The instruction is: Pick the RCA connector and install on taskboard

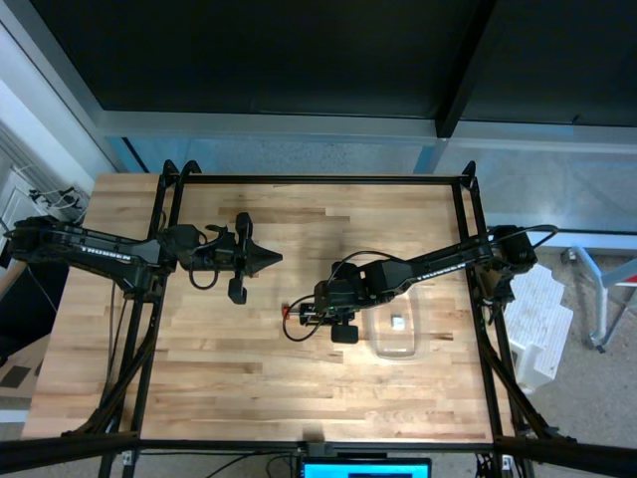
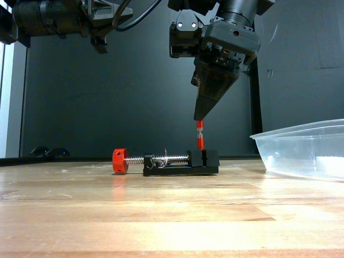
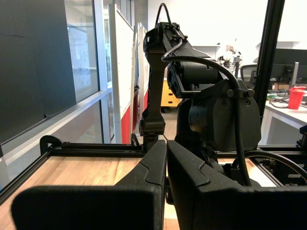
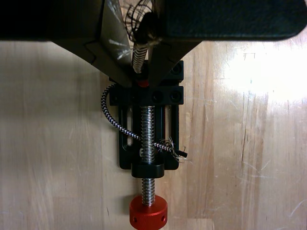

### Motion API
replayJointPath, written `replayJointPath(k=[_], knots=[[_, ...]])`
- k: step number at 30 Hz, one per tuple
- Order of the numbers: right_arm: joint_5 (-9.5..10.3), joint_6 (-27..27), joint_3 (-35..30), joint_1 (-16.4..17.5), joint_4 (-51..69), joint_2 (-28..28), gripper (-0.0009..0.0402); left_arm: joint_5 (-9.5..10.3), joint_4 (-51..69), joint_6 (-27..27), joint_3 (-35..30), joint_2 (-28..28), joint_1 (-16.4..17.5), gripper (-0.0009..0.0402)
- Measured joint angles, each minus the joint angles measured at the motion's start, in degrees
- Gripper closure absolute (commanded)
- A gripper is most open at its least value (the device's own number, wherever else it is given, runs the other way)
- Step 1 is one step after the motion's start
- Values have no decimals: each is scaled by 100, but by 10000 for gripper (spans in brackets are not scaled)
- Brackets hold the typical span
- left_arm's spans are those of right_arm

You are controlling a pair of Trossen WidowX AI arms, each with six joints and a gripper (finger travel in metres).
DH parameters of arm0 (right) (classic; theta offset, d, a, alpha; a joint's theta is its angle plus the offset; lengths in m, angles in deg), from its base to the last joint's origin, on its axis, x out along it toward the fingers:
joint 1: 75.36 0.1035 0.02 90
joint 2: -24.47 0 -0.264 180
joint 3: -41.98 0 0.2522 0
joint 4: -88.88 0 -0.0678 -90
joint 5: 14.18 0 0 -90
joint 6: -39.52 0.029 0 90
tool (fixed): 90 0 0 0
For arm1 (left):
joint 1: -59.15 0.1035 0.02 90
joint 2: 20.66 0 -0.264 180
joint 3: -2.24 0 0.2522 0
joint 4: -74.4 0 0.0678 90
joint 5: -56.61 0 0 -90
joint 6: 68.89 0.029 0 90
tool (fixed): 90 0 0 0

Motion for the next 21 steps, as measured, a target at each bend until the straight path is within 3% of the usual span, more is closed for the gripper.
replayJointPath(k=[21], knots=[[79,-28,258,-2,-262,9,393,2,0,-2,0,0,0,393]])
